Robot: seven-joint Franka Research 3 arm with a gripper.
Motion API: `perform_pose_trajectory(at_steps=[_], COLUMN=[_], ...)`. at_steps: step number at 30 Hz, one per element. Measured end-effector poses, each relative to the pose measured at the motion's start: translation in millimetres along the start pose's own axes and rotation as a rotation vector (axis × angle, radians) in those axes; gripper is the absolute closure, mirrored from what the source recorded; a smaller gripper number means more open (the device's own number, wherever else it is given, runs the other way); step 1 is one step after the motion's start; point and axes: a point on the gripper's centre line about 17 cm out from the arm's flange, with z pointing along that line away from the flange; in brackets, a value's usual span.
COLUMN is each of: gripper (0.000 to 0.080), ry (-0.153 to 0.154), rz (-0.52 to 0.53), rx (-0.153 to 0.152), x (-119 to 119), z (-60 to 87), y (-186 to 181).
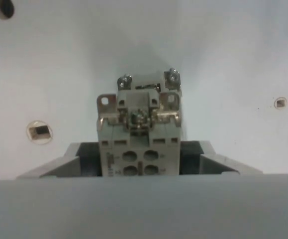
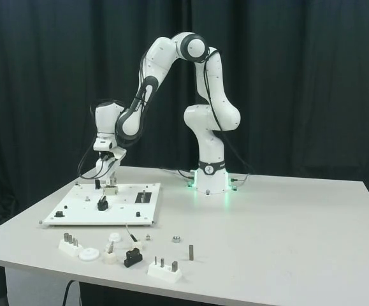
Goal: Insert waterproof.
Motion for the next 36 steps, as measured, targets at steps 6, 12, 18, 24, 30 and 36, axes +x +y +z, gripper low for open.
perform_pose_trajectory(at_steps=[6,12,18,24,30,36], gripper=[0.0488,0.0488,0.0488,0.0488,0.0488,0.0488], ry=[-0.001,-0.002,-0.007,-0.011,-0.015,-0.016], rz=[-0.005,-0.012,-0.017,-0.018,-0.017,-0.012], rx=[0.003,0.004,0.006,0.005,0.003,0.0], x=[1.0,2.2,1.9,0.9,0.3,0.2], z=[1.6,2.6,3.6,3.6,3.8,3.9], y=[1.2,3.5,5.4,6.1,6.5,7.1])
